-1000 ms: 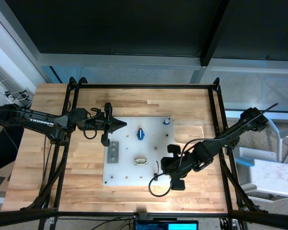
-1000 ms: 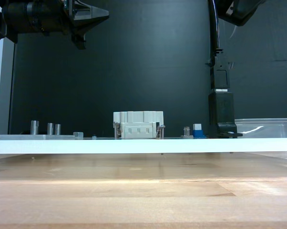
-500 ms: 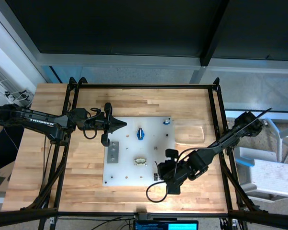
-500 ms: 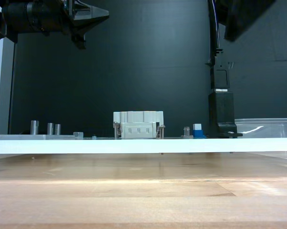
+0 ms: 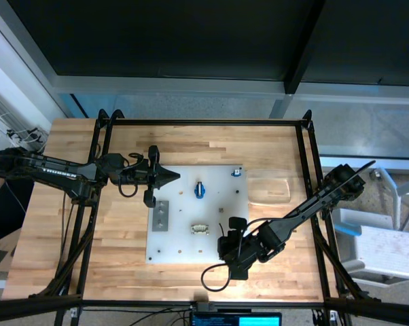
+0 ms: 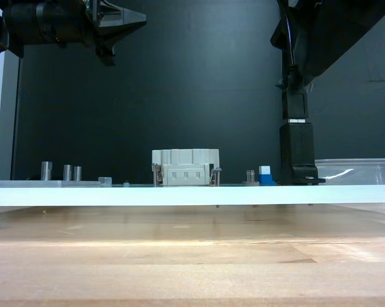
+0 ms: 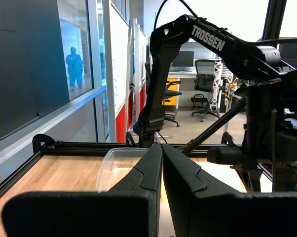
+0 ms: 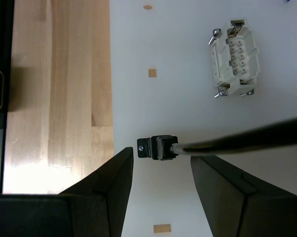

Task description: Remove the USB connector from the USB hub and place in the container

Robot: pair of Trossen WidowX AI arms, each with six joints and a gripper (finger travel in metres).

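Board [image 5: 181,238], two end effectors, left [image 5: 176,176] aloft, right [image 8: 161,154] over one hub [image 6: 298,153]

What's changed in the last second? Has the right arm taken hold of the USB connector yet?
The right gripper moved left and toward the near edge and is now above the USB connector, jaws open, holding nothing. The connector stays plugged upright in the hub. The left gripper, jaws shut, stayed parked over the board's far left corner.

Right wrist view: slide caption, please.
Open right gripper hangs over the USB connector in the USB hub; shut left gripper at the board's left edge.
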